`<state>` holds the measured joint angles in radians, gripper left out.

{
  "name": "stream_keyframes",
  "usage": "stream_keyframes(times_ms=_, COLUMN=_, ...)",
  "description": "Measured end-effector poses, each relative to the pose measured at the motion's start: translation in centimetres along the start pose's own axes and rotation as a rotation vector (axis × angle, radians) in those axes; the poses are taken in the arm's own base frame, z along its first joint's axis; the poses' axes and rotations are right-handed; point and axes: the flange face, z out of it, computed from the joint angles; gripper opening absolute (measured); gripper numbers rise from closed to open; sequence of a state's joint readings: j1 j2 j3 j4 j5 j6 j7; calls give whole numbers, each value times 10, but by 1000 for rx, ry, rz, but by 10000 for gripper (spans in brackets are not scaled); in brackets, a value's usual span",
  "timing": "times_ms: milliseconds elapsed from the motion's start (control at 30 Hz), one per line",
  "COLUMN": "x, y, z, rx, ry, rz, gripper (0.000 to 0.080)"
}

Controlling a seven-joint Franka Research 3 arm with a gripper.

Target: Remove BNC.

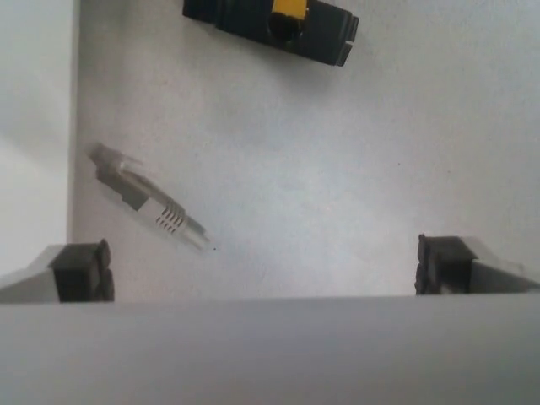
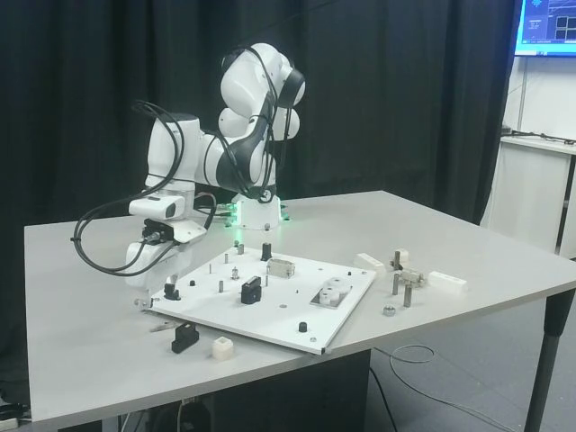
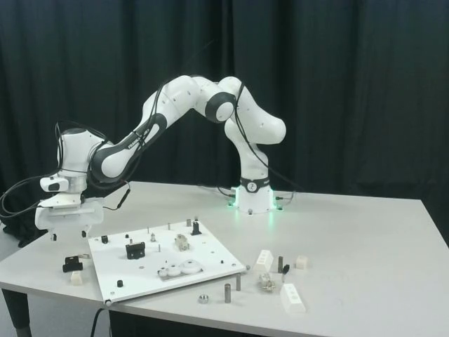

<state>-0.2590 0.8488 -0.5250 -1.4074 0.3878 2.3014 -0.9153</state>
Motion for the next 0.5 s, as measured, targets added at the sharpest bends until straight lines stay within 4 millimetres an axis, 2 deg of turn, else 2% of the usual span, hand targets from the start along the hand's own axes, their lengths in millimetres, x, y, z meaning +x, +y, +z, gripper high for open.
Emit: stream_keyframes(times_ms=500, x=1, y=1, z=-2, rx=3, ry=0, rz=0, gripper=800)
